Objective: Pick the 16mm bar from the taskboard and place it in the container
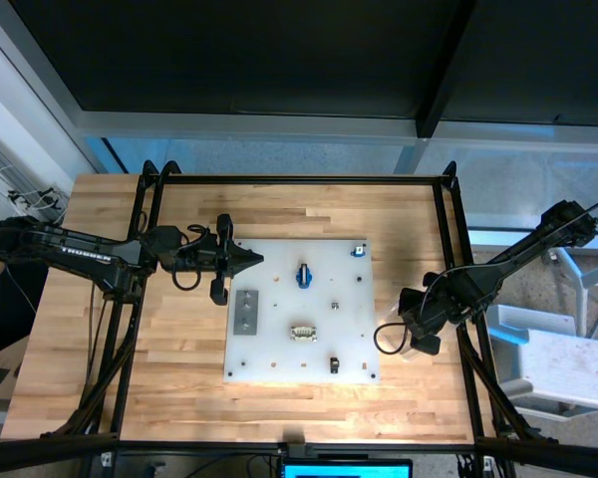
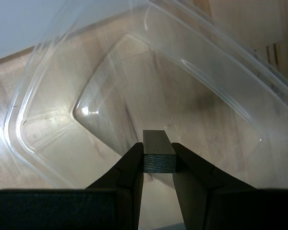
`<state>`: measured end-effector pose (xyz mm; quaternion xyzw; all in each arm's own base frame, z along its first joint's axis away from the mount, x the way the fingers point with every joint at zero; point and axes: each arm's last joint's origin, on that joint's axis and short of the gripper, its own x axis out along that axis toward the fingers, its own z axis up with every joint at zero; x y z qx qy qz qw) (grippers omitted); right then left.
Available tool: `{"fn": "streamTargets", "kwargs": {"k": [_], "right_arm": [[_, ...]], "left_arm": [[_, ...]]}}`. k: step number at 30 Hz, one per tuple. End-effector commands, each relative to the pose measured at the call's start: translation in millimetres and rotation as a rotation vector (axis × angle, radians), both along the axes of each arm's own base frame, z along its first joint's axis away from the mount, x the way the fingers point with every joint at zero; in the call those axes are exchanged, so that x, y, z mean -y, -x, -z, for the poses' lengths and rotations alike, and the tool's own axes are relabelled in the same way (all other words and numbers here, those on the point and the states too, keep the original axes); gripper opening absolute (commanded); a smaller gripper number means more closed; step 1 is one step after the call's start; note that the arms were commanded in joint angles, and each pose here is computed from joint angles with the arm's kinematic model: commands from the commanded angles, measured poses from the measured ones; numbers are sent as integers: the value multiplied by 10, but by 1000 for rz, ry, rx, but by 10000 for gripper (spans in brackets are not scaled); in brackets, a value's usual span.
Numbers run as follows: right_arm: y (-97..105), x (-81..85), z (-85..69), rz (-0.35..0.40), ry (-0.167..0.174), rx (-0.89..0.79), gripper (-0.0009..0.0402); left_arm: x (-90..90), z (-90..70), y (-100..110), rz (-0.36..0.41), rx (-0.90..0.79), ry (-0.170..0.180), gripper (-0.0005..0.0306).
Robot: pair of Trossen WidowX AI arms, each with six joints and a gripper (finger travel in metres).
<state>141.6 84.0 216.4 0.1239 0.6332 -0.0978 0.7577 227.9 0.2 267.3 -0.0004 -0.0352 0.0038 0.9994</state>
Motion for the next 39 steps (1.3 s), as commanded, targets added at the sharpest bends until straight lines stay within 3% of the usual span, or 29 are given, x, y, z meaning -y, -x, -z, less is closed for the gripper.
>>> {"fn": "streamTargets", "kwargs": {"k": [1,27,39], "right_arm": [[0,-1,5,-1,2,-2,25],[-3,-4,5,-4,0,2,160],[-5,-5,4,-4,-2,4,186]], "left_arm": [[-1,1,-1,0,0,0,0],[-1,1,-1,0,0,0,0],[0,1,-1,0,0,0,0]]}}
